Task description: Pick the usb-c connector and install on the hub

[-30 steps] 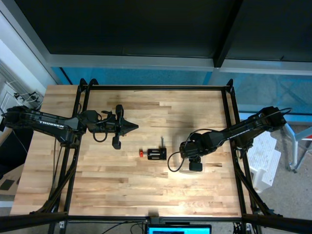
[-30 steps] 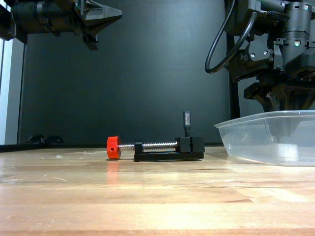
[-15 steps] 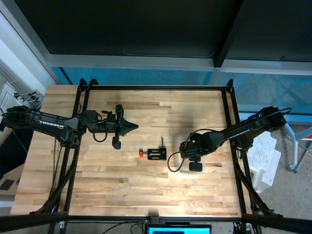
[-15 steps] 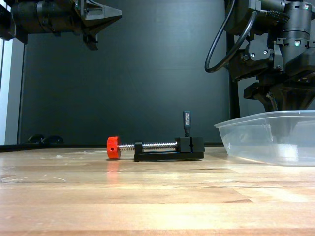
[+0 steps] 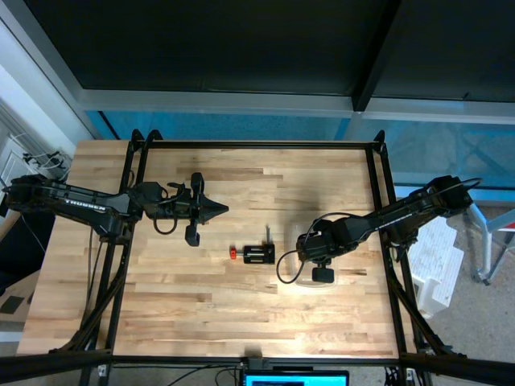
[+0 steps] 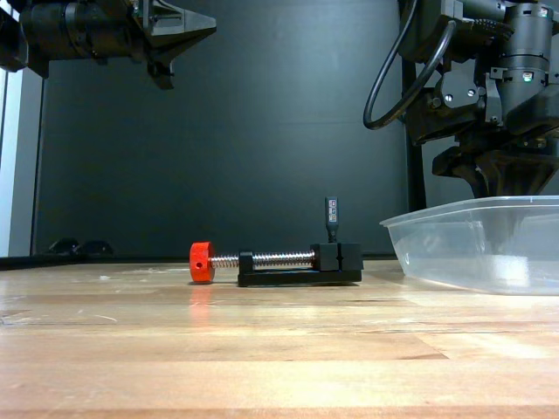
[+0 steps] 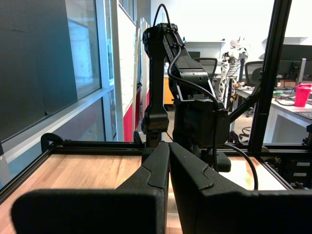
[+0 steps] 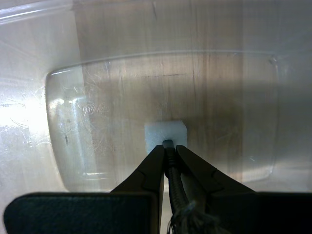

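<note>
Only the right wrist view shows the right gripper (image 8: pixel 167 149) clamped on the usb-c connector (image 8: pixel 172 176) inside the tub (image 8: pixel 62 146). The left gripper (image 5: pixel 223 210), closed and empty, hangs well left of the tub.

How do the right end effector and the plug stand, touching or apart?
Touching. The right wrist view shows the right end effector shut on the plug inside the tub. The left end effector hangs shut above the table.

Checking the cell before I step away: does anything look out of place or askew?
Nothing stands out. The right tool is inside the clear bin, shut on the usb-c connector near a white block. The left tool hangs shut above the table's left side. The clamp sits flat, hub upright in it.
</note>
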